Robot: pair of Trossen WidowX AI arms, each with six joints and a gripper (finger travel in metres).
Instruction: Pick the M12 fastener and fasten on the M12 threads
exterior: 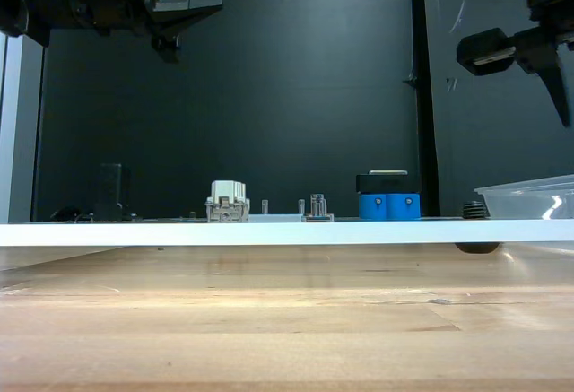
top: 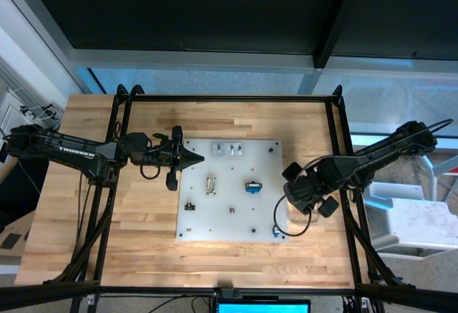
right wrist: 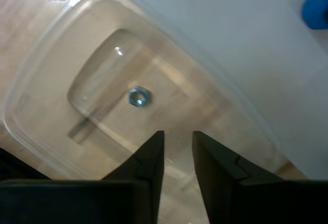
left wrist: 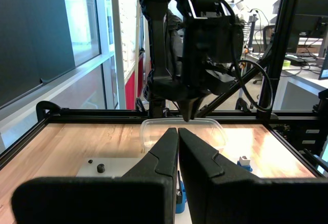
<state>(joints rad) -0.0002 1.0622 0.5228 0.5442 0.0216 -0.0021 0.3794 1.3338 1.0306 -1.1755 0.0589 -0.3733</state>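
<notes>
Right gripper (right wrist: pixel 178 134), jaws slightly parted, hovers over the M12 nut (right wrist: pixel 138 97) (in the clear tray (right wrist: pixel 36 75)); left gripper (left wrist: pixel 178 130), seemingly clenched, hangs at the board's left.

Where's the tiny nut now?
Right wrist view: the nut lies inside the clear tray right of the board, under the right gripper; the left gripper hangs over the board's left edge.

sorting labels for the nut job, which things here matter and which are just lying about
In the job: nut in the clear tray; bare black stud; right gripper, open above the tray.
Lying about: blue connector block; grey connector; left gripper, shut, parked over the board's left edge.
</notes>
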